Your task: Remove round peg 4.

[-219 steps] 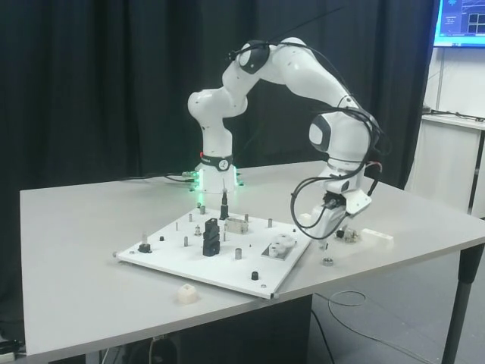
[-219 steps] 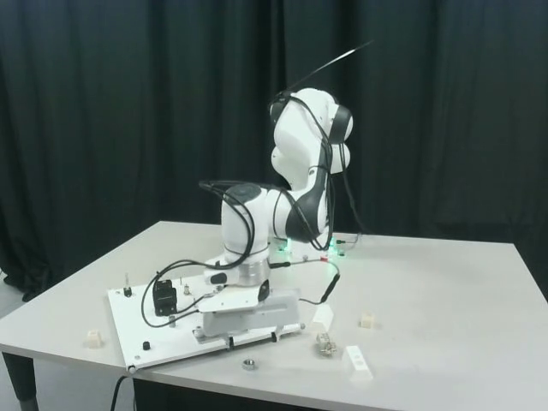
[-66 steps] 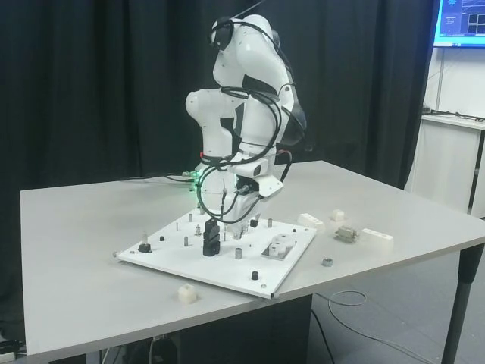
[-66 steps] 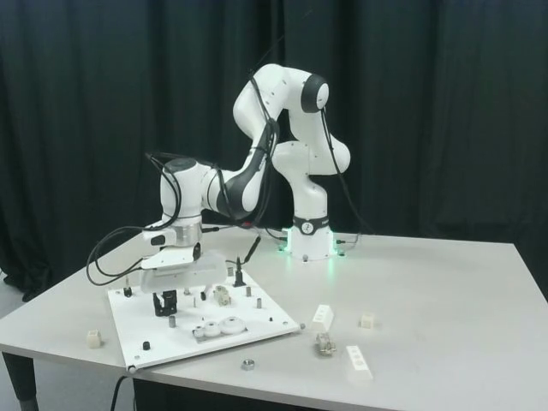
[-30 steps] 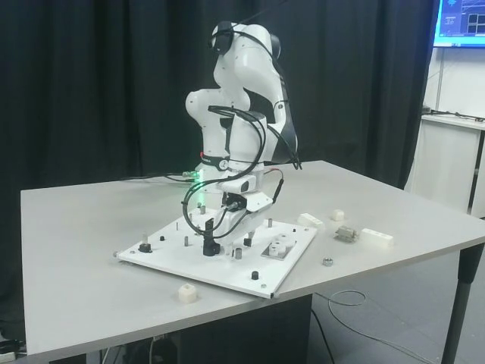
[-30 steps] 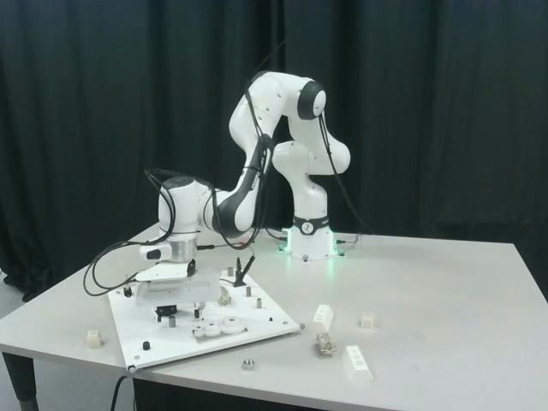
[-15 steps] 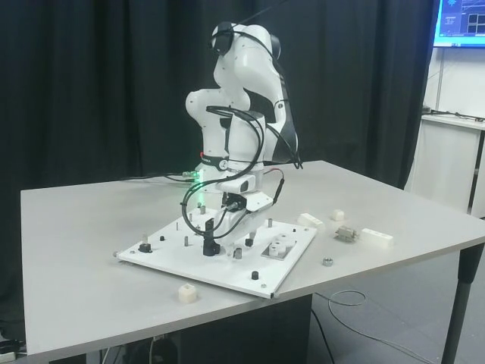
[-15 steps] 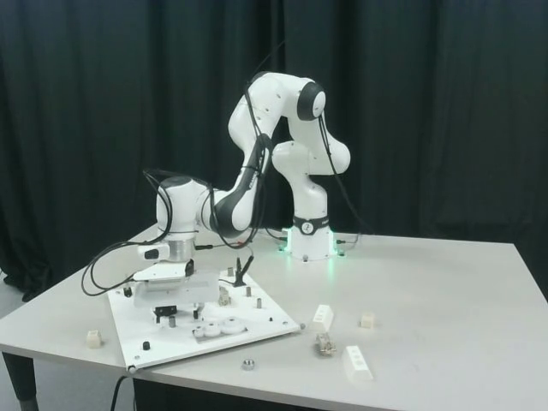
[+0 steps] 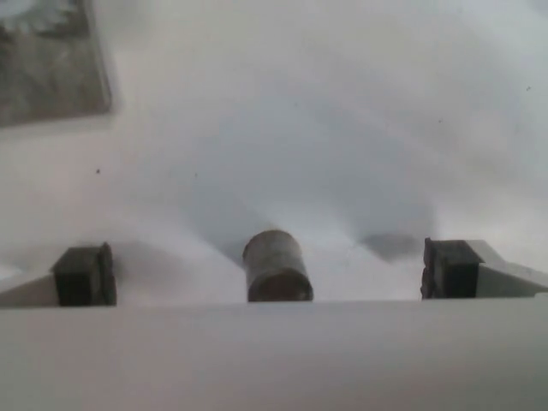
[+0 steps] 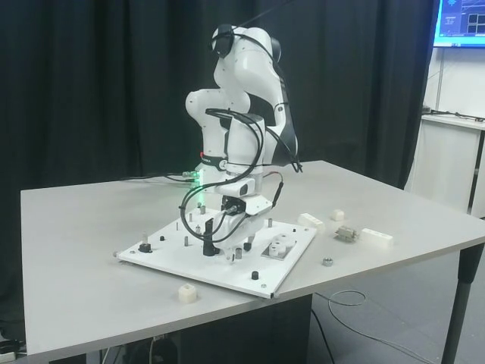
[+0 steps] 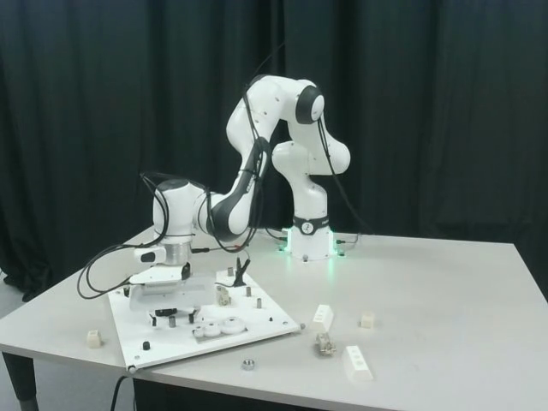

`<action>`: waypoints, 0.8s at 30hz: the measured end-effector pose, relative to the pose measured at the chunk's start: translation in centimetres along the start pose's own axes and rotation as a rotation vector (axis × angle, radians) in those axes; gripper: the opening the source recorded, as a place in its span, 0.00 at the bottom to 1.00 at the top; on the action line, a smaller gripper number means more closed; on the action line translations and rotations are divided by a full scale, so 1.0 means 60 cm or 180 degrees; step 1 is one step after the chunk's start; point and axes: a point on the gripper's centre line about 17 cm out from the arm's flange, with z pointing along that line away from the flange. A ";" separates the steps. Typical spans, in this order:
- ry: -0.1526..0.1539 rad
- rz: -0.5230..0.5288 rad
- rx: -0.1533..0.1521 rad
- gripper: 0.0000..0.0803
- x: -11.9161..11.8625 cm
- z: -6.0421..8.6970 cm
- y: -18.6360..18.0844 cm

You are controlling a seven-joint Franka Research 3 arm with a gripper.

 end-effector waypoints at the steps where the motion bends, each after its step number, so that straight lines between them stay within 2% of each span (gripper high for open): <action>1: -0.0002 0.0001 0.0001 1.00 0.000 0.001 0.000; 3: -0.0004 0.0005 0.0004 1.00 -0.002 0.001 0.001; 4: -0.0005 0.0007 0.0006 0.83 -0.002 0.001 0.001; 13: -0.0007 0.0032 0.0062 0.83 -0.001 -0.003 -0.001; 14: -0.0005 0.0041 0.0075 0.43 -0.001 -0.003 -0.002; 18: 0.0001 0.0066 0.0113 0.43 0.000 -0.006 -0.002; 19: 0.0004 0.0071 0.0109 0.21 0.000 -0.007 0.000; 24: 0.0002 0.0095 0.0149 0.21 0.000 -0.007 0.001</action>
